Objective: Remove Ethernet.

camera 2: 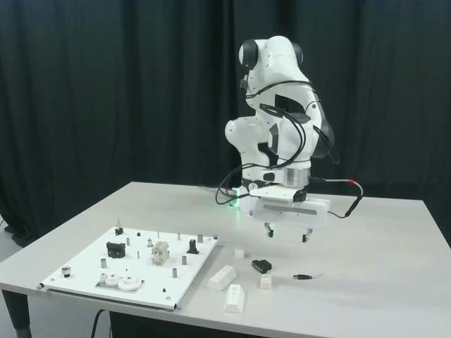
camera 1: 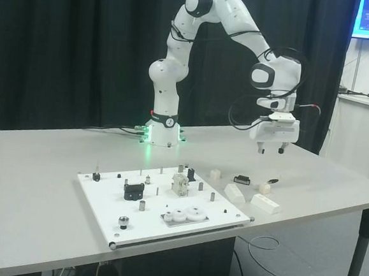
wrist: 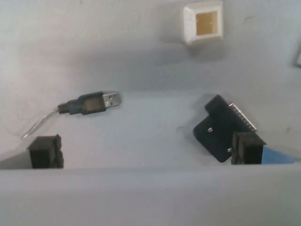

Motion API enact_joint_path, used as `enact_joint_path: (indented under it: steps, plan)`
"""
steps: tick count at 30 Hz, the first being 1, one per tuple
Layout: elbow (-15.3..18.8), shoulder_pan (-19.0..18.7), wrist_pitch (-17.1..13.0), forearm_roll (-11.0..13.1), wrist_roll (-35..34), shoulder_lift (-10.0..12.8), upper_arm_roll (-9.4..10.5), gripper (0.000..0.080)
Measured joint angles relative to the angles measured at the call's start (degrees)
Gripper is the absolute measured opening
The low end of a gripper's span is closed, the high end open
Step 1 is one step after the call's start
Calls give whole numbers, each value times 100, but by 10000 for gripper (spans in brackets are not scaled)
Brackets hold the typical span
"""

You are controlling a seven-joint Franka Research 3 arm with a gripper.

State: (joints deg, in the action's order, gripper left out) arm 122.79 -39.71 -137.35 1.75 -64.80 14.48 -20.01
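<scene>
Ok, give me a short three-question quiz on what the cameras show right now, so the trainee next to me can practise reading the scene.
1. True or false: the gripper hangs above the grey table, holding nothing.
2. Which loose part lies nearest under the gripper in the room views?
A. black connector
B. white gears
C. white board
3. Fill in: the thin plug on a short cable, the USB plug, lies directly on the ____.

Key
1. True; the fingers are spread apart and nothing sits between them.
2. A.
3. Table, off the white board.
</scene>
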Motion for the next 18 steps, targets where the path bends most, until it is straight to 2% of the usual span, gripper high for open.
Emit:
enact_joint_path:
  steps: [10,18]
  plan:
    - [-52,162,117,-238,-18,-57,-103,800]
    - [-54,440,479,-606,-17,-240,-159,800]
